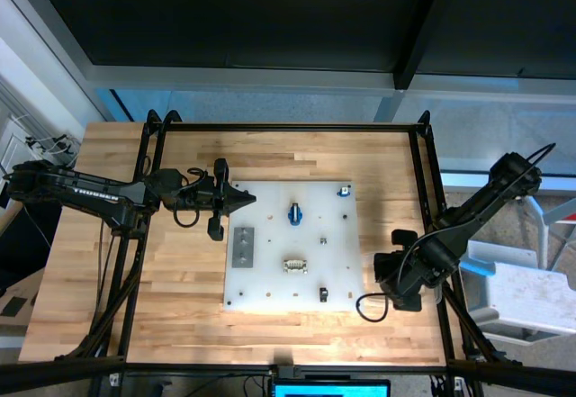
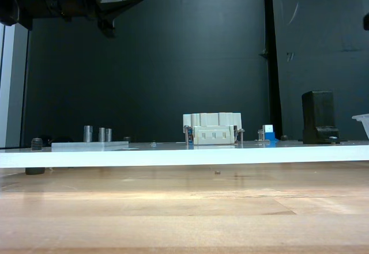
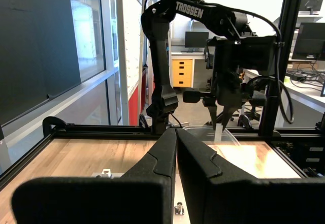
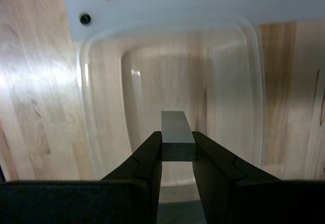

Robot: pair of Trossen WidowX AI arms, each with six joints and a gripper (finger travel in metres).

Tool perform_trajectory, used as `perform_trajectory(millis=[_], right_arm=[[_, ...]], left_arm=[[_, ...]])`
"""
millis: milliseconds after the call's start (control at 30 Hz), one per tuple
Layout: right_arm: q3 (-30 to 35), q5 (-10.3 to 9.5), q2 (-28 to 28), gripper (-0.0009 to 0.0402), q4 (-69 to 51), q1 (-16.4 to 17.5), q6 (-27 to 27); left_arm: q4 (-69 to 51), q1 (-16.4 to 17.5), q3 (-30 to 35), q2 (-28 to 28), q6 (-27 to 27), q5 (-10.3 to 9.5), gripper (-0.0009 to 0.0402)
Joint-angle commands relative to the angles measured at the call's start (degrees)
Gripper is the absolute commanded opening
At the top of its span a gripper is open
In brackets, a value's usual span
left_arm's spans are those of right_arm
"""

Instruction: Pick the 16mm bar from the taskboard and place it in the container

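Observation:
My right gripper (image 4: 176,148) is shut on the 16mm bar (image 4: 176,126), a short grey square-ended piece held upright between its fingers. It hangs over the container (image 4: 85,87), a shallow clear tray on the wood just right of the taskboard (image 1: 270,284). In the high view the right gripper (image 1: 405,291) points down beside the board's right edge. From the left wrist view the bar (image 3: 218,132) shows as a pale stick over the tray's rim. My left gripper (image 1: 245,200) is shut and holds nothing, hovering high over the board's far left corner.
On the white board sit a grey two-hole block (image 1: 244,245), a blue knob (image 1: 294,213), a white connector (image 2: 211,129) and a black fitting (image 2: 317,117). Black frame rails (image 1: 288,128) border the wooden table.

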Motion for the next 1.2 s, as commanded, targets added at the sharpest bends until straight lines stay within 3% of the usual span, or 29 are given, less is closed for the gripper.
perform_trajectory(millis=[33,367,733,1200], right_arm=[[-1.8,0.0,-1.5,0.0013,0.0,0.9,1.7],[-5.9,-0.04,-4.5,0.0013,0.0,2.5,4.8],[-6.1,-0.04,-4.5,0.0018,0.4,2.6,4.8],[-6.1,-0.02,-4.5,0.0106,1.3,2.6,5.0]], left_arm=[[0.0,0.0,0.0,0.0,0.0,0.0,0.0],[0.0,0.0,0.0,0.0,0.0,0.0,0.0],[0.0,0.0,0.0,0.0,0.0,0.0,0.0],[0.0,0.0,0.0,0.0,0.0,0.0,0.0]])
